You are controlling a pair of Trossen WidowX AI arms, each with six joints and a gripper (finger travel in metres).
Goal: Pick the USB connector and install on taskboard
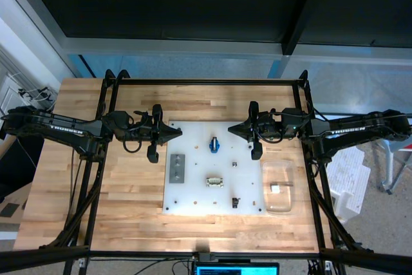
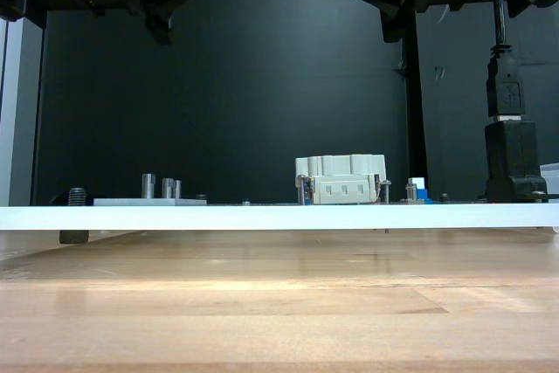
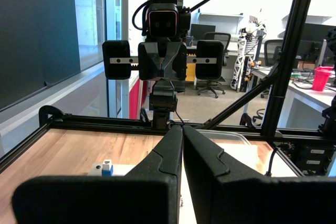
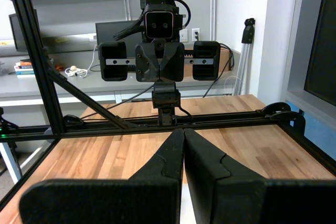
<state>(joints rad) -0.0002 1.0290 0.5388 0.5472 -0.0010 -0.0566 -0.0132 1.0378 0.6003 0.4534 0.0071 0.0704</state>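
"Where's the plug?"

"The USB connector [image 1: 235, 202] stands upright at the near right of the taskboard [image 1: 193, 191], on a black fitting [image 2: 515, 159]. Both my hands hang high over the board's far edge, well apart from it: left hand [image 1: 178, 131] and right hand [image 1: 232, 128], each pinched fully closed, holding nothing."

"How will it handle?"

"Light and stiff, I'd judge, with a smooth moulded shell (slippery for a hand this big). I'd pinch the flat sides of the black body, above the metal collar [image 2: 505, 117]."

"Anything unclear?"

"Whether it's seated in that fitting or only resting there, I can't tell. From table height a thin lead [image 2: 498, 32] seems to rise from it into my right arm's outline. From above I can't find it."
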